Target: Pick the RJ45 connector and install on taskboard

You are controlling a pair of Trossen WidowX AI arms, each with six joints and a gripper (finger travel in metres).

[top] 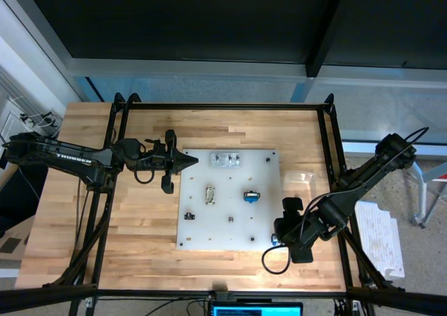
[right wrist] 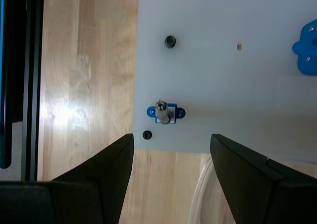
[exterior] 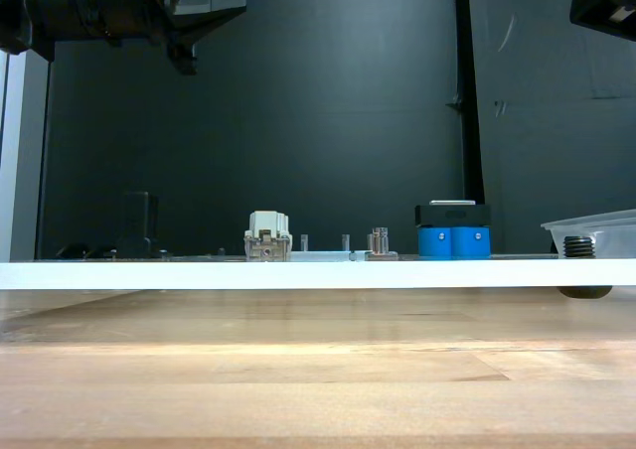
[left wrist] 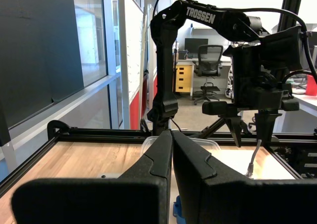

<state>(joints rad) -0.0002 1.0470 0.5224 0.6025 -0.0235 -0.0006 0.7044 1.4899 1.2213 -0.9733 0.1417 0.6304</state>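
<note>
Robotics lab set inside open office. Wooden bench [top: 63, 211] ringed by black metal frame [top: 223, 106]. Two Trossen-marked robot arms [top: 63, 152] reach over white taskboard [top: 209, 228]: left gripper [top: 188, 161] at its left edge, right gripper [top: 281, 238] at near right corner. Beyond: glass partition [left wrist: 89, 50], office chair [left wrist: 210, 55], yellow drawer cabinet [left wrist: 183, 78], monitor [left wrist: 197, 44].

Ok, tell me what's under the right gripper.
The board's near right corner: a blue fitting holding a whitish plug. The open right gripper's fingers hide table nearby. Left gripper, shut, hovers over the board's left edge.
</note>
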